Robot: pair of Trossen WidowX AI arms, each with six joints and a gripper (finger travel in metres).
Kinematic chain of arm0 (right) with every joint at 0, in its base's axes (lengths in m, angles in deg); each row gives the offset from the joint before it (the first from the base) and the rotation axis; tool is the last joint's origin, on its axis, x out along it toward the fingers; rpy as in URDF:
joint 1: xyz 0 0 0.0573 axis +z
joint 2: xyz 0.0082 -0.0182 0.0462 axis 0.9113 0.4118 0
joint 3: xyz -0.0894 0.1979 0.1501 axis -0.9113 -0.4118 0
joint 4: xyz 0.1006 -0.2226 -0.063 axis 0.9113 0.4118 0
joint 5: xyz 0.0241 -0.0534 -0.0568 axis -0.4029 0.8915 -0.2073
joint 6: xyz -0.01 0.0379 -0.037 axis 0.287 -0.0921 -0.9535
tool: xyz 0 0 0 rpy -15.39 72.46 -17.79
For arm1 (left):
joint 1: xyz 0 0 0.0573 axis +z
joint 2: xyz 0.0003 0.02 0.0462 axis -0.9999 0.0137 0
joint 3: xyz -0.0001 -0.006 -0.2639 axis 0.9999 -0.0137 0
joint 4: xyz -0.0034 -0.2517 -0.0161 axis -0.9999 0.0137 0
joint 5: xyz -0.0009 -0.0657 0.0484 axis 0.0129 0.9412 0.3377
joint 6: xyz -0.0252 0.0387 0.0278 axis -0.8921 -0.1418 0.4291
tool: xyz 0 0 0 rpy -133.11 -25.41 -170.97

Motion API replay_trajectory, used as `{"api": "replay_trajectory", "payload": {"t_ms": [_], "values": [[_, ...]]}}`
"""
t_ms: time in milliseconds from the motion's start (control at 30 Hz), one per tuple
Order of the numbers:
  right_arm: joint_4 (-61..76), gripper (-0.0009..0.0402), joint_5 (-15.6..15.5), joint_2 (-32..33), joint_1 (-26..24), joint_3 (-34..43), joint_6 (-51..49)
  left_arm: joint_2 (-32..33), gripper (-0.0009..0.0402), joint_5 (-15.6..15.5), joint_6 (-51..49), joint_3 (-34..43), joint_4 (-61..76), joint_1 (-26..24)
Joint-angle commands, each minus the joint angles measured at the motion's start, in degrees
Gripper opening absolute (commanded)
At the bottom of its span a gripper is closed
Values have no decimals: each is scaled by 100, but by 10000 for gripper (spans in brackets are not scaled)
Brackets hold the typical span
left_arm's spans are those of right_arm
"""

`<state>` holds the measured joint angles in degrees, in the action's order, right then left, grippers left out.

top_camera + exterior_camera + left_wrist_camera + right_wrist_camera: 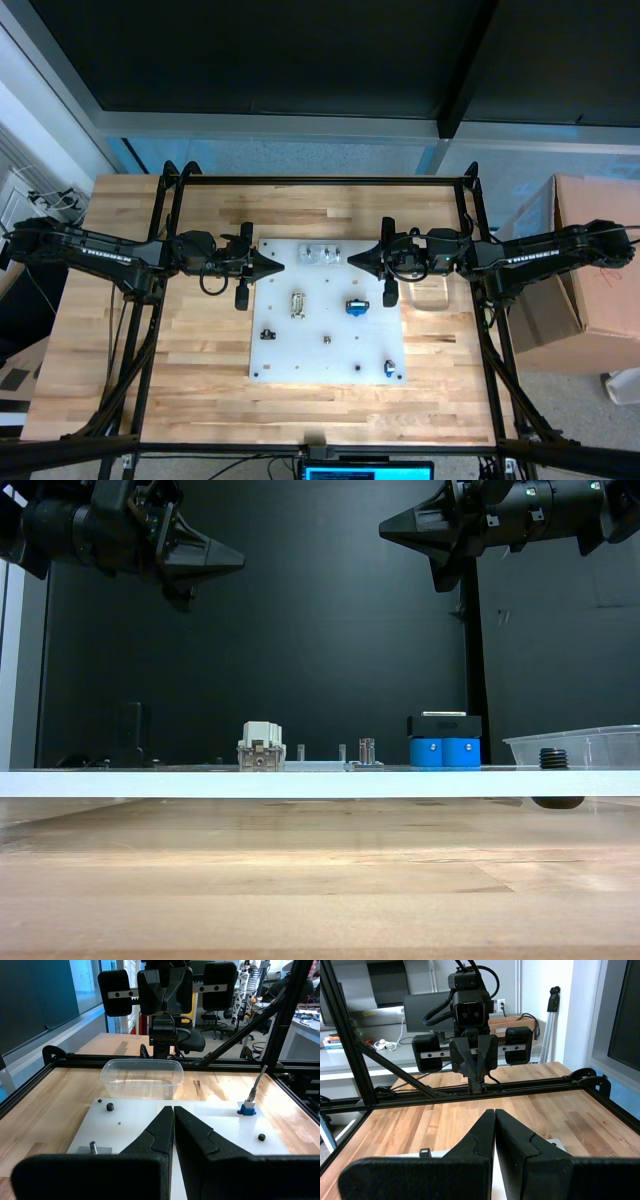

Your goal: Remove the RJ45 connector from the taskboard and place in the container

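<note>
The left gripper (pixel 283 266) is closed. Its two fingers are pressed together into one point with nothing between them, and its own wrist view shows only a thin seam where they meet. It hangs high over the far left part of the task board (pixel 300 360), pointing right. The right gripper (pixel 350 259) mirrors it (fingers together, nothing held) over the far right part of the board, pointing left. The two tips face each other with a gap between them. In the low view both are well above everything that stands on the board.

Nearer the camera than the right gripper's tip, the RJ45 connector (pixel 357 304) is on the board in a blue holder (pixel 445 752). It is upright and well apart from both grippers (how deep it sits I cannot tell). The container (pixel 432 300), a clear plastic tub, stands on the wooden table (pixel 200 380) just beside the board's right edge, below the right arm.

Left of the blue holder stands a pale connector block (pixel 297 305). A small metal post (pixel 328 338) stands between the two and a little nearer. A black knob (pixel 390 368) is by the board's near right corner. A small clear part (pixel 322 255) lies at the board's far edge, below the gap between the gripper tips. A cardboard box (pixel 590 260) stands off the table's right side.
</note>
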<state>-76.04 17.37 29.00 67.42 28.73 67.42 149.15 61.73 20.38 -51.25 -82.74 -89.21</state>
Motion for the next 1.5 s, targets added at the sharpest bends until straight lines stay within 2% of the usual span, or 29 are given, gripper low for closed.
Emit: {"api": "replay_trajectory", "payload": {"t_ms": [33, 333, 500, 733, 933, 1067, 1200, 1500], "values": [[-273, 0, -107, 0, 2, 0, -302, -7, 0, -24, -146, 0, -1067, 0], [-273, 0, -107, 0, 2, 0, -299, 33, 0, -24, -146, 0, -938, 0], [-188, 0, -286, -2, 9, 26, -245, 39, 0, -24, -146, 0, -883, -2], [1320, 0, -240, -22, 284, 533, 7, 42, 0, -22, -149, 0, -883, 0], [3178, 0, 389, -22, 874, 1161, 122, 42, 0, -24, -149, 0, -883, 0], [4297, 0, 616, -20, 1257, 1534, 385, 42, 0, -22, -146, 0, -883, 0], [5152, 0, 1095, -20, 1705, 1757, 739, 42, 0, -24, -146, 0, -883, 0], [6494, 0, 1252, -9, 2588, 2063, 1843, 42, 0, -22, -146, 0, -883, 0]]}}
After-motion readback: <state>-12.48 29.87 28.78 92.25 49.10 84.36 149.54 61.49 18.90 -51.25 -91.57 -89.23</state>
